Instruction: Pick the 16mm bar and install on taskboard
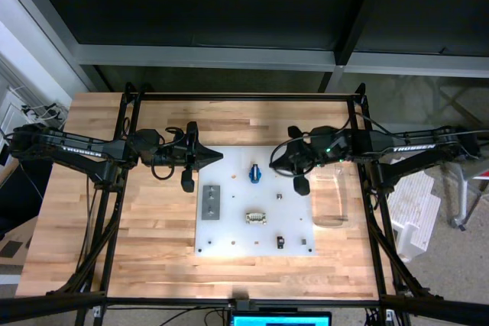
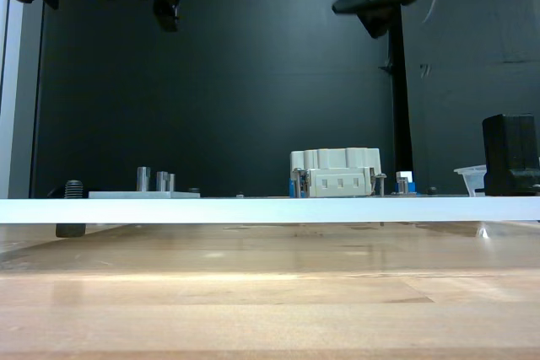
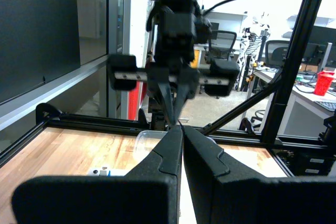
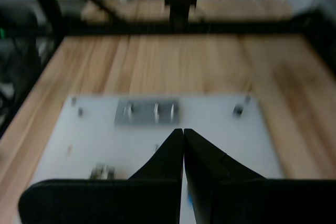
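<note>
Closest to the high camera glows a lit screen (image 1: 280, 318) at the table (image 1: 153, 234) edge; beyond it lies the white task board (image 1: 229, 246), carrying a grey plate (image 1: 210, 204), a blue part (image 1: 254, 173) and a beige connector (image 1: 256, 219). The left gripper (image 1: 219, 156) and right gripper (image 1: 273, 164) point at each other over the board's far half. A clear container (image 1: 328, 221) sits at the board's right edge, probably to keep loose parts within the right arm's reach. From table height, both grippers hang high above the board, a parked posture, I judge, that leaves every fixture free. Short pegs (image 2: 144, 178) stand upright on the grey plate. The left wrist camera shows its fingers (image 3: 163, 156) pressed together with nothing between them, facing the right arm. The right wrist camera (blurred) shows its fingers (image 4: 168, 156) likewise closed and empty, aimed at the plate. Neither gripper holds the 16mm bar, and I cannot tell where it lies, or whether one of those pegs is it.
</note>
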Tool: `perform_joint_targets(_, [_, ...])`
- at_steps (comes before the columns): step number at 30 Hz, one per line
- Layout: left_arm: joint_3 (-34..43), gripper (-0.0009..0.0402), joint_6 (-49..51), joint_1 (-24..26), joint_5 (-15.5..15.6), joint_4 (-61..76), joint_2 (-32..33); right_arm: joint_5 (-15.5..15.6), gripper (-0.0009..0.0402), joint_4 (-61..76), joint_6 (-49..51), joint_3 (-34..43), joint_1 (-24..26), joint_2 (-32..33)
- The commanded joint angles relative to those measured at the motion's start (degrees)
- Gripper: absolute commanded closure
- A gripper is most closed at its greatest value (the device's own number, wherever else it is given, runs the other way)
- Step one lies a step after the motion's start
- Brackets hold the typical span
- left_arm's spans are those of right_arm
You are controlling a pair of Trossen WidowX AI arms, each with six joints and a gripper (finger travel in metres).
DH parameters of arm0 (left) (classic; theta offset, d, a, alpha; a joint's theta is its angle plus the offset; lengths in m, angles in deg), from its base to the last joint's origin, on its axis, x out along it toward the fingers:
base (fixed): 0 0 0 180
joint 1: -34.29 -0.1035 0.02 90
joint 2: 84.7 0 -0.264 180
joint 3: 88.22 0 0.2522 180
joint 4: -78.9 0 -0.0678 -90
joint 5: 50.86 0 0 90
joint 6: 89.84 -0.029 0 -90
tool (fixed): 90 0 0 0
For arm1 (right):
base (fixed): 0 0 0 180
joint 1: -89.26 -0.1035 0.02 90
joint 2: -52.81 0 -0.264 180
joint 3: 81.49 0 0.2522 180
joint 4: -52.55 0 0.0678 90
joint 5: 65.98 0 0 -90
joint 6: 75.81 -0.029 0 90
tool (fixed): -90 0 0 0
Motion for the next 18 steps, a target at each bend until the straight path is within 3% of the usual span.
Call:
perform_joint_targets(1, [0.0, 0.0393, 0.0, 0.0, 0.0, 0.0, 0.0, 0.0, 0.0393, -8.4, -0.2, -2.9, 0.1, -2.3])
perform_joint_targets(11, [0.0, 0.0393, 0.0, 0.0, 0.0, 0.0, 0.0, -0.1, 0.0393, -31.0, -1.4, -12.4, 0.3, -4.4])
perform_joint_targets(18, [0.0, 0.0393, 0.0, 0.0, 0.0, 0.0, 0.0, -0.1, 0.0393, -36.8, -1.5, -15.6, 0.4, -4.3])
